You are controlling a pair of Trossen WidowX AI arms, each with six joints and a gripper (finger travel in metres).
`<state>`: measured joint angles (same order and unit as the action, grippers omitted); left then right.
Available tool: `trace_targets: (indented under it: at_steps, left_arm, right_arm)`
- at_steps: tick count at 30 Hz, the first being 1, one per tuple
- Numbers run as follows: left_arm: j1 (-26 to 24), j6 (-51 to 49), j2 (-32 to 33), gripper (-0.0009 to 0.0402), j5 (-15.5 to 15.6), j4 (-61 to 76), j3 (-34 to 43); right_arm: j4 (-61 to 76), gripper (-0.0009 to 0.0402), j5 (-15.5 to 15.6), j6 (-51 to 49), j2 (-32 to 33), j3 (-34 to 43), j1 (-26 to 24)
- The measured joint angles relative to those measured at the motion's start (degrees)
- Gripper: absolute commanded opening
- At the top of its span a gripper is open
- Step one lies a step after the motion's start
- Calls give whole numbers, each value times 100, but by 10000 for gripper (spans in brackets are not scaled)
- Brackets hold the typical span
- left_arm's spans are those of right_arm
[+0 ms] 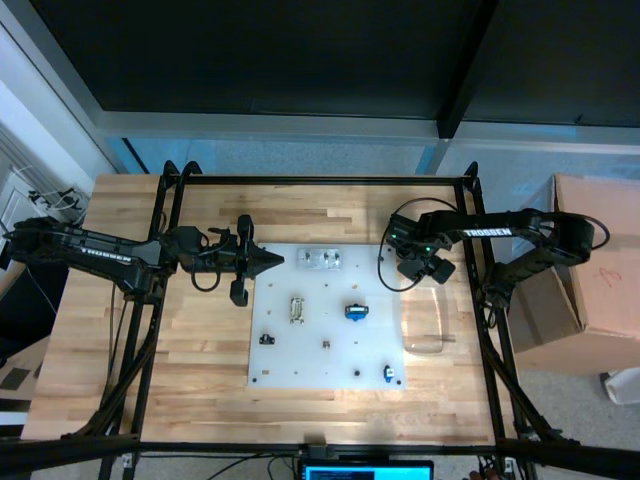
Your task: Remove the RJ45 connector from the taskboard and place in the container
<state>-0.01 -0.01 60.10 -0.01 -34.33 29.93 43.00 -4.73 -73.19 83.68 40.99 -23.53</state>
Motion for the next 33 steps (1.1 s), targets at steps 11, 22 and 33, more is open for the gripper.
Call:
trace_targets:
  at_steps: [11, 22, 33]
  left_arm:
    - [0, 0, 0, 0, 2, 0, 0]
    - [0, -2, 0, 0, 2, 0, 2]
    - [0, 0, 0, 0, 2, 0, 0]
  right_arm:
    - [2, 56, 33, -57, 133, 55, 0]
    - [133, 0, 31, 63, -9, 61, -4]
    - [660, 0, -190, 415, -850, 59, 0]
